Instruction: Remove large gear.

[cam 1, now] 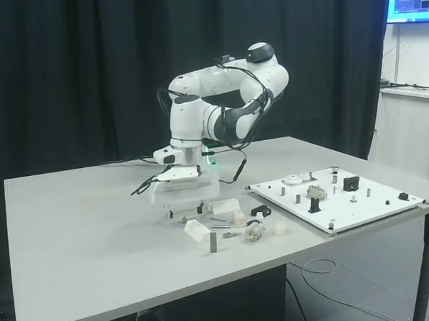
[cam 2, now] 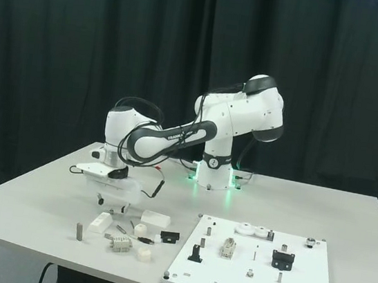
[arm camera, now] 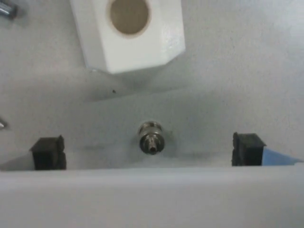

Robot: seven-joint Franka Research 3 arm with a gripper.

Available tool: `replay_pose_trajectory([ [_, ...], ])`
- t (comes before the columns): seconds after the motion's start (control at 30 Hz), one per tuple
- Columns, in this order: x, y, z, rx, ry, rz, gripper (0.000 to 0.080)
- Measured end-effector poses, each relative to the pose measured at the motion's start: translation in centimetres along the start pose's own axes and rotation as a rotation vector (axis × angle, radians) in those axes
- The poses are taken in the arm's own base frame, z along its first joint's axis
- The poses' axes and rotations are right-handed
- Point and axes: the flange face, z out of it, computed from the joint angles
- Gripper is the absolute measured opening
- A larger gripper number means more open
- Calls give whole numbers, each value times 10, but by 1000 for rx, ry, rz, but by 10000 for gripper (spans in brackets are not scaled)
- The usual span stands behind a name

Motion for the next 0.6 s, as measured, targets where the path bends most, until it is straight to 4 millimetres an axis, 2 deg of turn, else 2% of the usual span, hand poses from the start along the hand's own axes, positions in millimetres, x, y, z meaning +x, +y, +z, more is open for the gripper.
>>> replay_pose_trajectory([
  [0.6, 3, -5, -28, 13, 26, 71, 799],
])
